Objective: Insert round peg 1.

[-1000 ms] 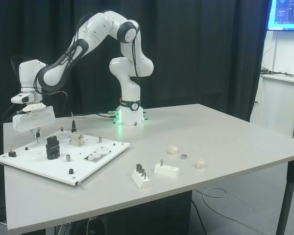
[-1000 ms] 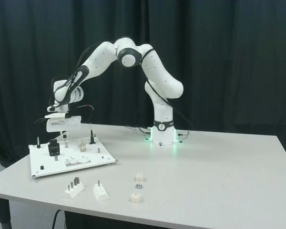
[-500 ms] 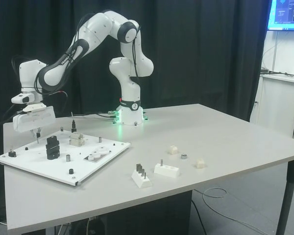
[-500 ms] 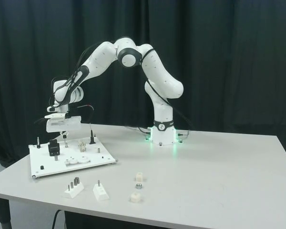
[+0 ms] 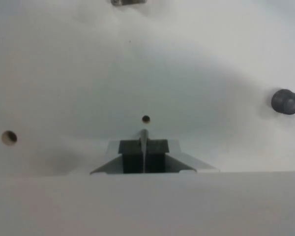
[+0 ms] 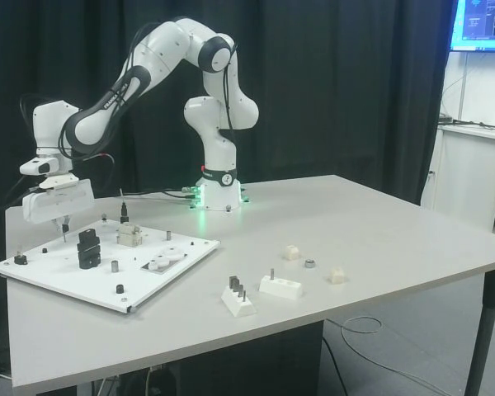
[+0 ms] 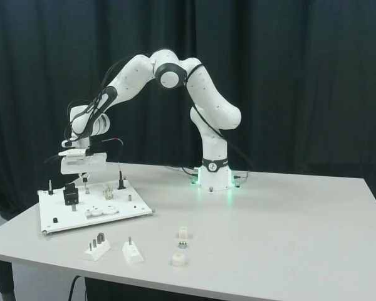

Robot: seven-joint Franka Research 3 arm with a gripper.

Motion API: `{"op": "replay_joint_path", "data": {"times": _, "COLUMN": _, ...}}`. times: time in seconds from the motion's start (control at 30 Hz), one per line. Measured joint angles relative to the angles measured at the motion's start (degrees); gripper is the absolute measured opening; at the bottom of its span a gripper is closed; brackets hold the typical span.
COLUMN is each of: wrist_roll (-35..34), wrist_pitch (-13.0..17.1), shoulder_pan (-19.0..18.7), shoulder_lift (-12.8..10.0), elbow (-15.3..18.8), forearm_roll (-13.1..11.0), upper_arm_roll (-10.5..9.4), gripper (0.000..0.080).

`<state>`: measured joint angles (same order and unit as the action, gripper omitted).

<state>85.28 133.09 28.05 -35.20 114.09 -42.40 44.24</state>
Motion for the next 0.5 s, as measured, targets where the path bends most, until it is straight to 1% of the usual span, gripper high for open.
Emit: {"op": "replay_joint_path", "data": {"times": 0.5, "wrist_roll": 0.0, "wrist_pitch": -0.2, "shoulder_pan": 0.0, "shoulder_lift": 0.0, "elbow": 0.0, "forearm_roll": -0.5, "upper_arm_roll": 0.00, "gripper": 0.0017}}
